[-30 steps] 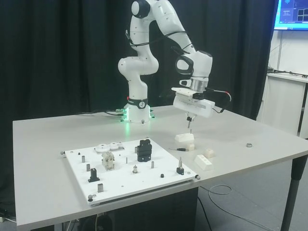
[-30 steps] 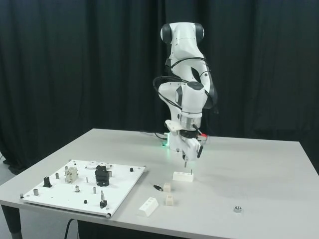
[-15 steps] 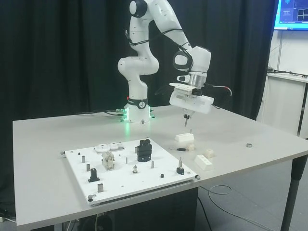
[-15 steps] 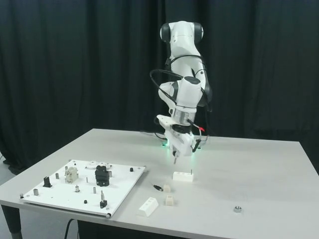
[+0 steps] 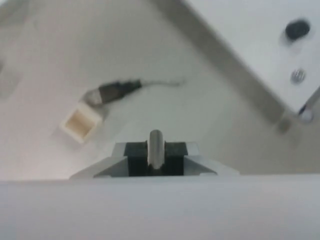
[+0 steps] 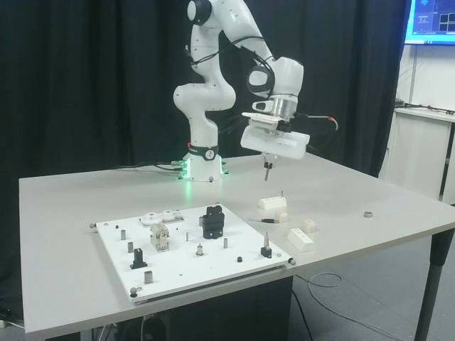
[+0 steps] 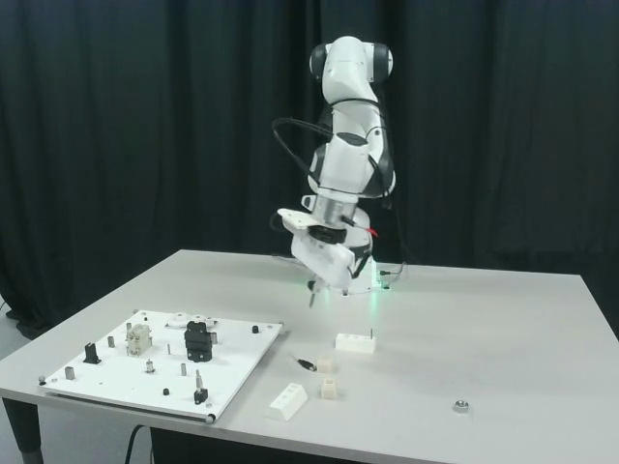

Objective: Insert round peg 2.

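Note:
My gripper (image 6: 266, 162) hangs above the table, shut on a thin grey round peg (image 6: 266, 169) that points down. In the wrist view the peg (image 5: 156, 142) sits between the two black pads of the gripper (image 5: 156, 151). The second room view shows the gripper (image 7: 313, 287) in the air between the white holder block (image 7: 355, 342) and the white assembly board (image 7: 232, 362). The holder block (image 6: 272, 204) carries one more thin pin. The board (image 6: 185, 266) lies at the table's front left with several small parts on it, and its corner (image 5: 240, 25) shows in the wrist view.
A small black plug with a lead (image 5: 112, 91) and a small white cube (image 5: 80, 122) lie under the gripper. Two more white blocks (image 6: 299, 239) (image 6: 308, 226) lie near the front edge. A metal nut (image 6: 368, 213) sits far right. A green light glows at the arm's base (image 6: 186, 170).
The arm has lifted the peg up from the holder block and carried it sideways toward the board. The wrist has turned as it moved.

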Controlling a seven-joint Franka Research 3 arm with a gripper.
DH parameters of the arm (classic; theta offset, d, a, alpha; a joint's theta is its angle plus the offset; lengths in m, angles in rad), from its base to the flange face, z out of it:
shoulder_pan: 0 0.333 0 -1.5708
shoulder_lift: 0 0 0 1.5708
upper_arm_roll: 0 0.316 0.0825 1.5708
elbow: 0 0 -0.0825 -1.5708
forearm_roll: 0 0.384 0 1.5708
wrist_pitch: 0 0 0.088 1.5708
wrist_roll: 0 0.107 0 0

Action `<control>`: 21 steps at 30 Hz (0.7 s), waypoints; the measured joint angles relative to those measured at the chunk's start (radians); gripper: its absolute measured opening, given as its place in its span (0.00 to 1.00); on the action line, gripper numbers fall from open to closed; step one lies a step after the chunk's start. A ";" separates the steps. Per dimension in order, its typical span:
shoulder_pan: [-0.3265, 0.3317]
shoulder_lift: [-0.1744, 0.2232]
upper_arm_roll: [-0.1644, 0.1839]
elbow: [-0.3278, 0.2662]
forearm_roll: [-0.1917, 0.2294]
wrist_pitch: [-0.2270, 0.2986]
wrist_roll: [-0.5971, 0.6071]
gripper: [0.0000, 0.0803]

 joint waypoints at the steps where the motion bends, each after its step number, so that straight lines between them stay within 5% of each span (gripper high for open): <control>1: -0.007 -0.002 -0.002 0.004 -0.002 0.000 -0.016 0.08; 21: -0.057 -0.013 -0.139 0.098 -0.004 0.009 -0.339 0.08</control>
